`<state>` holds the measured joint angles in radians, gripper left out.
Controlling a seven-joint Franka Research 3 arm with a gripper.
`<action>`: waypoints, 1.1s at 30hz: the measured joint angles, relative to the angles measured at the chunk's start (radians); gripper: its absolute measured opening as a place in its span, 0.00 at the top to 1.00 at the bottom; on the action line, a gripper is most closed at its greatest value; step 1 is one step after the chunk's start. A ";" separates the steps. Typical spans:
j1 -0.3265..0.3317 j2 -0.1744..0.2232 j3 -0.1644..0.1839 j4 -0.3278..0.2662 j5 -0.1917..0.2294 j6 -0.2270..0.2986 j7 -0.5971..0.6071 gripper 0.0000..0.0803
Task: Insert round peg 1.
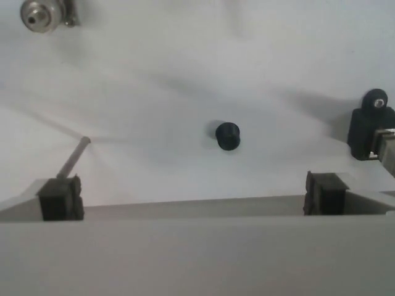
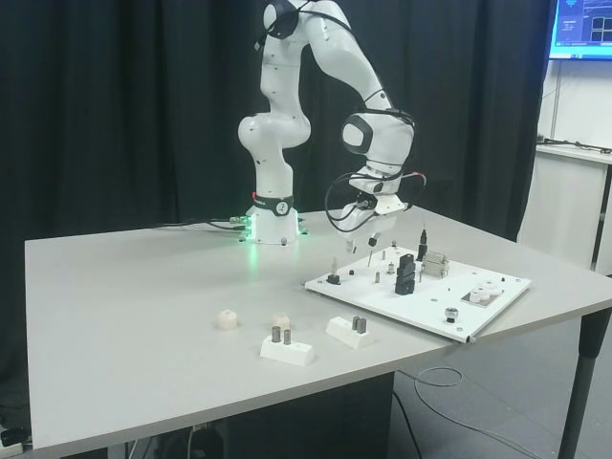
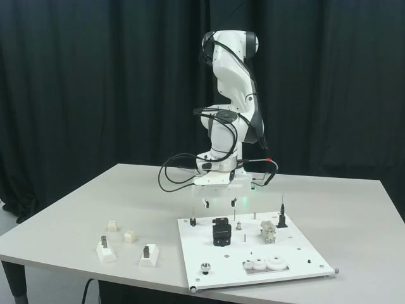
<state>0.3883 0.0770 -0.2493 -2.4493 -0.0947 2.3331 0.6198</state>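
Observation:
My gripper hangs open and empty above the white board, its black pads set wide apart. In the room views the gripper hovers over the board's edge nearest the arm's base. Straight below it, a small black round socket stands on the board, and a thin grey pin rises close by. Two short grey pegs stand in white holders on the table, well away from the gripper.
On the board stand a black block, a metal pulley, white gears, a tall black pin and a small grey connector. Two small white cubes lie near the holders.

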 joint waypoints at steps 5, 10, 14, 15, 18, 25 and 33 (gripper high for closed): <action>0.000 0.004 0.006 0.000 0.003 0.000 0.011 0.00; 0.000 0.007 0.012 0.000 0.003 0.000 0.016 0.00; 0.000 0.009 0.014 0.000 0.003 0.000 0.021 0.00; 0.000 0.010 0.015 0.000 0.003 0.000 0.022 0.00; 0.000 0.012 0.015 0.000 0.003 0.000 0.023 0.00; 0.000 0.019 0.015 0.000 0.003 0.003 0.024 0.00; 0.000 0.026 0.018 -0.003 0.003 0.004 0.027 0.00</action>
<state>0.3883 0.1028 -0.2314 -2.4525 -0.0914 2.3376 0.6472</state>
